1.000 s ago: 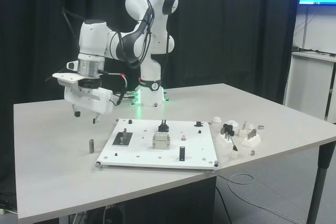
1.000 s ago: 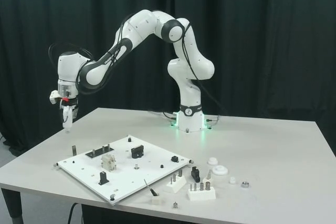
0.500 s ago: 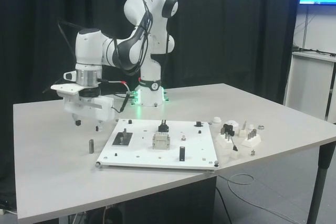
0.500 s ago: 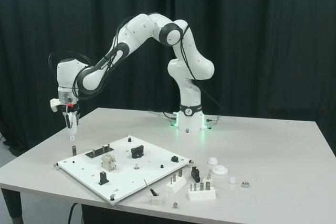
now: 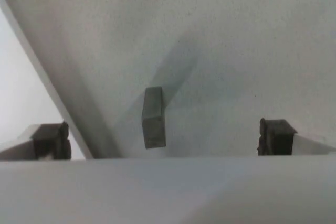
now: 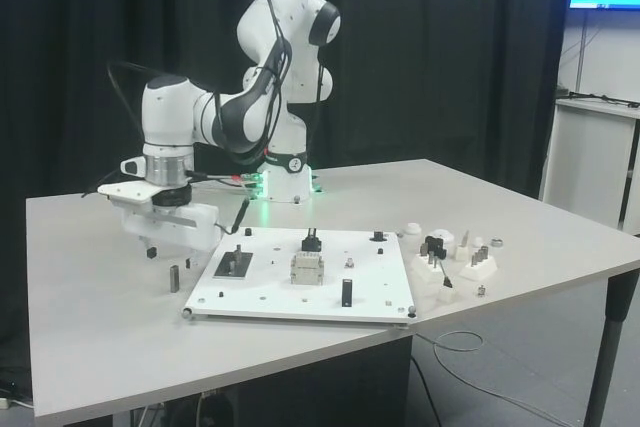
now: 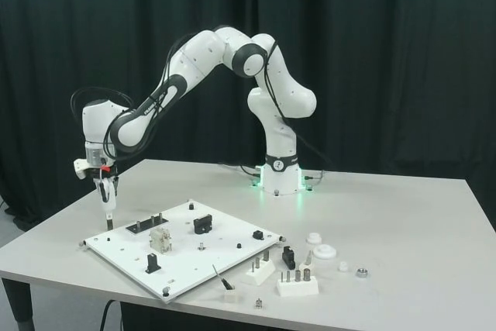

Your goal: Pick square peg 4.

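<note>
I see white Franka arm [image 6: 255,97]: rounded links, black joint bands, black cables looped alongside. Green light ring at base [image 7: 280,184]. Gripper [image 6: 166,258]: white body, black fingertips [image 5: 277,136].

First room view: stands off the grey table [image 6: 100,297] front corner, level, mid-distance, faces the white jointed robot arm [image 6: 250,97] and black curtain. Second room view: farther back, slightly higher, faces the arm base head-on from another side. Both share arm, table, flat white square board [image 7: 182,257]. Wrist view: very near, looks down on the tabletop past both jaws.
</note>
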Available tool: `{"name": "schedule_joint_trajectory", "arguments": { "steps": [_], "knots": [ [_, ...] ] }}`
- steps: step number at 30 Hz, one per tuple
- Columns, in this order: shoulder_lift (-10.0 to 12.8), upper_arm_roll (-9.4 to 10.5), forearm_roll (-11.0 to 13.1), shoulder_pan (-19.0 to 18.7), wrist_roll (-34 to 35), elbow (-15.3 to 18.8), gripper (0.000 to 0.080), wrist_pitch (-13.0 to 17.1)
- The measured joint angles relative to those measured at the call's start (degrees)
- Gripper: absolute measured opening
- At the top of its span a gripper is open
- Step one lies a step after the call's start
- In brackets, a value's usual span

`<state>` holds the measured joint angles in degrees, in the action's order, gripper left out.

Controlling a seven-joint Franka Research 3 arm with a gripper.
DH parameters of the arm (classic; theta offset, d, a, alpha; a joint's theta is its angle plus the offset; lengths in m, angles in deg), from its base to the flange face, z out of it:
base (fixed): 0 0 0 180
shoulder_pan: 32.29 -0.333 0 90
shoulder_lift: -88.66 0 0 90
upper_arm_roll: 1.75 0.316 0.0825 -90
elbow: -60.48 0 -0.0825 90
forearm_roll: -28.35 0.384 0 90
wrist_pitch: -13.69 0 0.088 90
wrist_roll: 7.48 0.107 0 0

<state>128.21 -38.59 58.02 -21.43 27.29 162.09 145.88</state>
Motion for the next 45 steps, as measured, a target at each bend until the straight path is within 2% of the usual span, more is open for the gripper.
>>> {"name": "schedule_joint_trajectory", "arguments": {
  "steps": [10, 18, 28, 29, 30, 31, 35, 36, 41, 42, 45],
  "knots": [
    [1.6, 0.51, 1.3, 0.56, -1.89, -0.39, 0.08, 0.0],
    [2.23, 1.34, 1.43, 1.34, -2.4, -0.61, 0.08, 0.06],
    [3.3, 1.39, 1.58, 1.78, -2.28, -1.7, 0.08, 0.08],
    [3.39, 1.39, 1.62, 1.83, -2.26, -1.8, 0.0694, 0.08],
    [3.45, 1.39, 1.67, 1.87, -2.25, -1.87, 0.0694, 0.08],
    [3.5, 1.39, 1.76, 1.91, -2.25, -1.93, 0.0512, 0.08],
    [3.58, 1.39, 2.0, 2.01, -2.25, -2.06, 0.0512, 0.08],
    [3.58, 1.4, 2.04, 2.02, -2.25, -2.08, 0.0322, 0.08],
    [3.58, 1.48, 2.29, 2.02, -2.25, -2.2, 0.0322, 0.08],
    [3.58, 1.51, 2.32, 2.02, -2.25, -2.23, 0.012, 0.07],
    [3.59, 1.61, 2.35, 2.03, -2.25, -2.36, 0.012, 0.02]
  ]
}}
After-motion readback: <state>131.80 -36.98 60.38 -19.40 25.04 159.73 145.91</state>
